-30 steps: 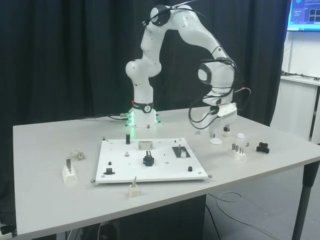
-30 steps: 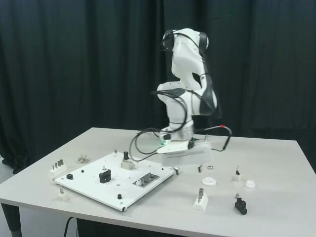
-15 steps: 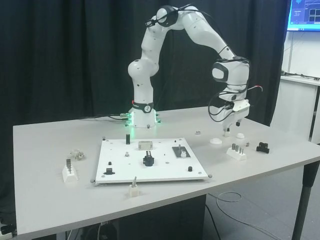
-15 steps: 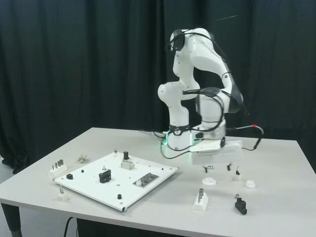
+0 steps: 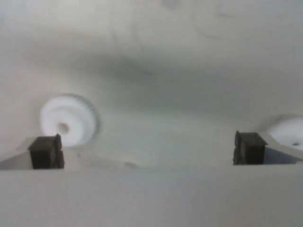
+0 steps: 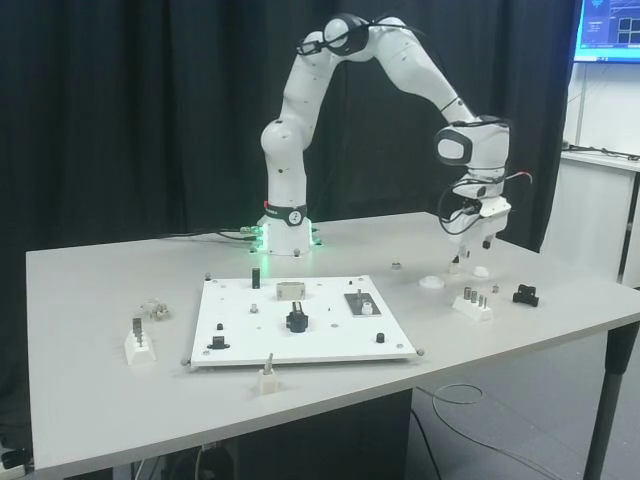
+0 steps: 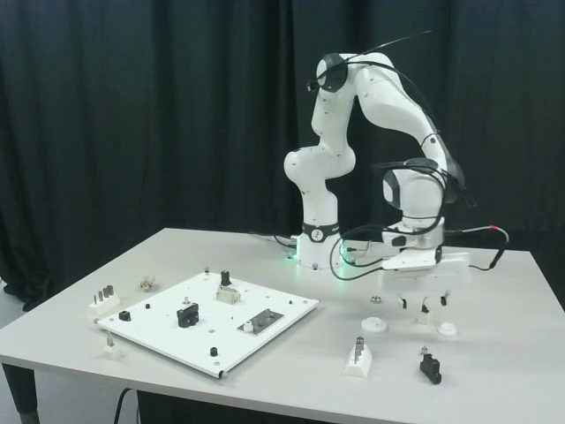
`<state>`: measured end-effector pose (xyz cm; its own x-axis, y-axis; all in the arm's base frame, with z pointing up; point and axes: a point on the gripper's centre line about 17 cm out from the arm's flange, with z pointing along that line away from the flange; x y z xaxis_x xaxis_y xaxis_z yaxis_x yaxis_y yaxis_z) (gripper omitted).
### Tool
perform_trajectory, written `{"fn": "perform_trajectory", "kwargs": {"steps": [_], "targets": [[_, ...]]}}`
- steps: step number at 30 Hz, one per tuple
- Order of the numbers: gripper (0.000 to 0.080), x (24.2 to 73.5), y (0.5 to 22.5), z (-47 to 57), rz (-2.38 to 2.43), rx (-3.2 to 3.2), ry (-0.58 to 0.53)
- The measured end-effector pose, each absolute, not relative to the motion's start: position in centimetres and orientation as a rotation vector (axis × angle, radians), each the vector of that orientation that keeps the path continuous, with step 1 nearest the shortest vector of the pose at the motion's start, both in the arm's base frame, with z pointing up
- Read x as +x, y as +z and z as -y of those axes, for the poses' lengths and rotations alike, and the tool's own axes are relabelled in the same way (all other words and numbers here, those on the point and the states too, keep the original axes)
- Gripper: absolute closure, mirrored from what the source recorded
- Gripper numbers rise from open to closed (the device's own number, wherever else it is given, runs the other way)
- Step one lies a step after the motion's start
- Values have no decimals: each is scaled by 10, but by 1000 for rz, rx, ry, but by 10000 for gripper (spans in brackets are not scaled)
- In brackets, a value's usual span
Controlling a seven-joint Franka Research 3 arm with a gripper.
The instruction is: Pick medium gear.
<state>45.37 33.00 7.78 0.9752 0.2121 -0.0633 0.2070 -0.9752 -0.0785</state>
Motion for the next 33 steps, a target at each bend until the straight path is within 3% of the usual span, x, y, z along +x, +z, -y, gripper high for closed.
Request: {"fn": "perform_trajectory", "kwargs": {"steps": [33], "targets": [[3, 427, 21, -390, 366, -3104, 64]]}}
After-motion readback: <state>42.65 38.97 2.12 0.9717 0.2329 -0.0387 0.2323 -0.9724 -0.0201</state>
